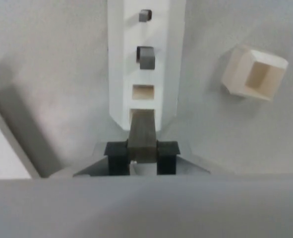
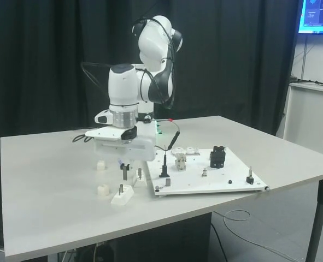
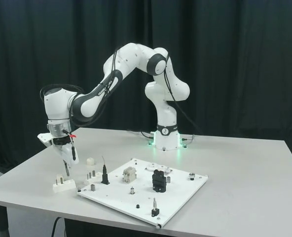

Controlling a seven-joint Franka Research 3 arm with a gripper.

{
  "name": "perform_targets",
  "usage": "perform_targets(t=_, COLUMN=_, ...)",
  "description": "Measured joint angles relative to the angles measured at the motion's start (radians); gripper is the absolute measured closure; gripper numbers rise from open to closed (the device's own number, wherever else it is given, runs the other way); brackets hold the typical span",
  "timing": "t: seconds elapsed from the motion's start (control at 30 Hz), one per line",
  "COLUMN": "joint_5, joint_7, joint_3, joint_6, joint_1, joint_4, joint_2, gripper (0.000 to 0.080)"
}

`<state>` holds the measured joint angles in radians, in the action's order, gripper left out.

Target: Insert square peg 3.

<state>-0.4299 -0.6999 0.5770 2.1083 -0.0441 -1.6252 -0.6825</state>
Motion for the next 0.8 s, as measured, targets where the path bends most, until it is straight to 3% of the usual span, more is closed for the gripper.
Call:
perform_targets(t=0.27, joint_5=0.022, joint_7=-0.022, joint_3=0.003, joint_6=-0.030, joint_1=0.000, joint_4=0.011, joint_2=0.018, gripper=0.0689)
perform_targets(t=0.8, joint_5=0.030, joint_7=-0.022, joint_3=0.004, joint_6=-0.032, joint_1=0.000, joint_4=0.015, joint_2=0.022, gripper=0.0689)
